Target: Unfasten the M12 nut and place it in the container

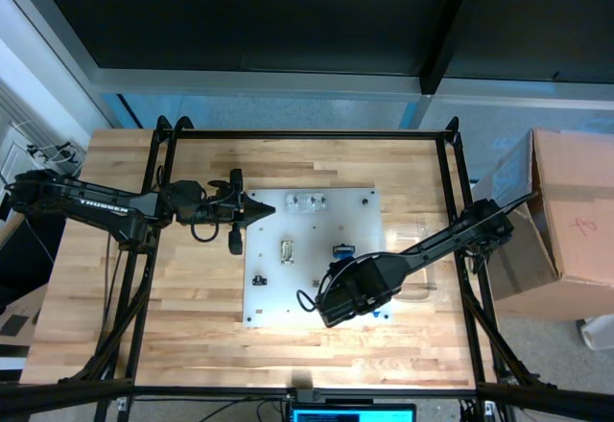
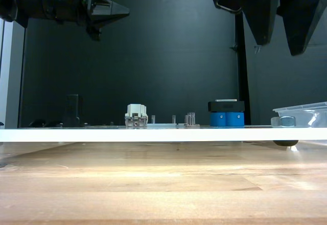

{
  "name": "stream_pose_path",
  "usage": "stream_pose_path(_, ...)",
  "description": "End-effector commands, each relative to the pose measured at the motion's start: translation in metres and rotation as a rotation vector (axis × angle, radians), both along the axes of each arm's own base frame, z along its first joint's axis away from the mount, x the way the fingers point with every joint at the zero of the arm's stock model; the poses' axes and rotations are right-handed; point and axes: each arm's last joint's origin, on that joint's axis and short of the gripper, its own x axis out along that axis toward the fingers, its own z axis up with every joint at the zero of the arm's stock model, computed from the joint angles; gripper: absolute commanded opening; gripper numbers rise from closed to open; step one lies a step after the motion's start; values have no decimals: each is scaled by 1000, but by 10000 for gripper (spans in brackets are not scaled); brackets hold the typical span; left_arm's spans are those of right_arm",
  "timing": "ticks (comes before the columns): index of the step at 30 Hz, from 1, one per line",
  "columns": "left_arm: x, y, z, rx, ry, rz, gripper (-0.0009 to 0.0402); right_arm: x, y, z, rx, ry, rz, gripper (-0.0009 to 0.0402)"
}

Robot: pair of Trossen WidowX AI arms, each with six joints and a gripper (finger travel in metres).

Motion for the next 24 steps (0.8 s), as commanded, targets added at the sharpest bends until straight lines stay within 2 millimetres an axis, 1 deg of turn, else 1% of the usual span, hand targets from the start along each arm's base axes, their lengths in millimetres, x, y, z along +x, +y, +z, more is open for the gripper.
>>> stream_pose_path(1,0,0,0,0,1,0,0,3,1,-6,3,13,-1,247)
stream_pose_path(8,0,0,0,0,0,0,0,5,1,-10,2,13,-3,248)
stream_pose_path(24,0,0,0,0,0,0,0,14,5,-34,-12,48,-1,247)
